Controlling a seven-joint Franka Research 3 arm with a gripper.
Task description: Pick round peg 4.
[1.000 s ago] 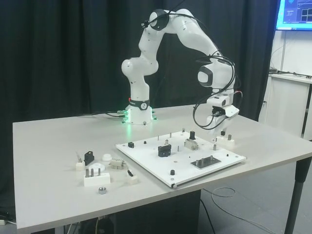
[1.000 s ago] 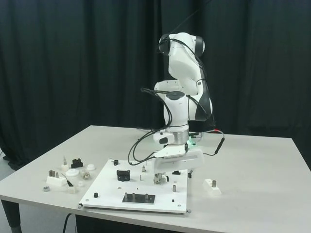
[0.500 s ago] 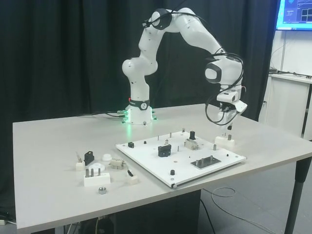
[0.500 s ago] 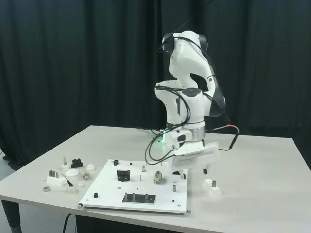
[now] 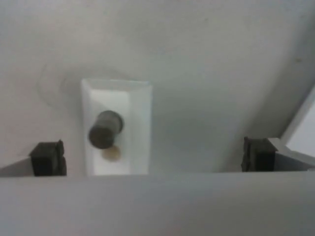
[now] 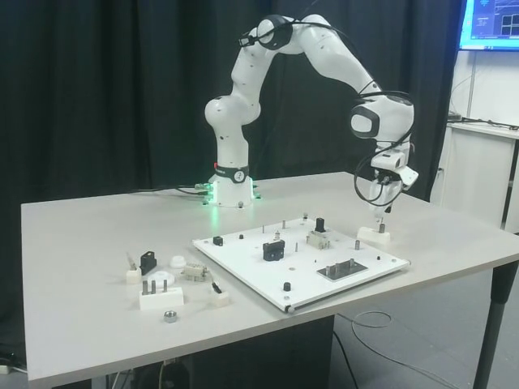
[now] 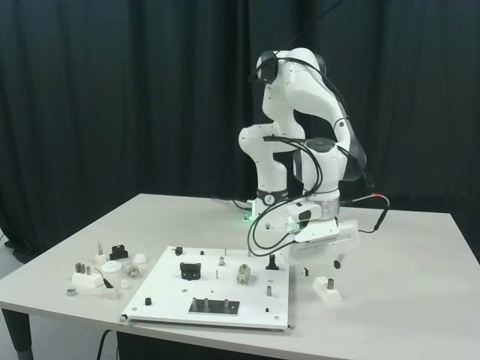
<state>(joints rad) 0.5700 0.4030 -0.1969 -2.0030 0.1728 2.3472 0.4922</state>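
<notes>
Round peg 4 (image 5: 105,129) is a short dark grey peg standing upright in a small white holder block (image 5: 117,128) on the grey table. The same peg (image 6: 381,228) and block (image 6: 374,236) lie just off the right side of the white board (image 6: 243,251). My gripper (image 6: 381,212) hangs a little above the peg, open. In the wrist view my gripper (image 5: 153,156) has one black fingertip (image 5: 47,158) beside the block and the other far to the opposite side, so the peg is off centre. From the second room view, my gripper (image 7: 321,267) hovers over the block (image 7: 326,289).
The white board (image 7: 217,296) carries several small black and grey fixtures, close to the holder block. A cluster of loose parts (image 6: 160,292) with a nut (image 6: 170,316) lies at the table's left. The arm's base (image 6: 229,190) stands at the back, and a white cabinet (image 6: 478,162) off the table's right.
The arm has swung away from over the board toward the table's right side and now hangs above the white holder block. The peg and block have not moved.
</notes>
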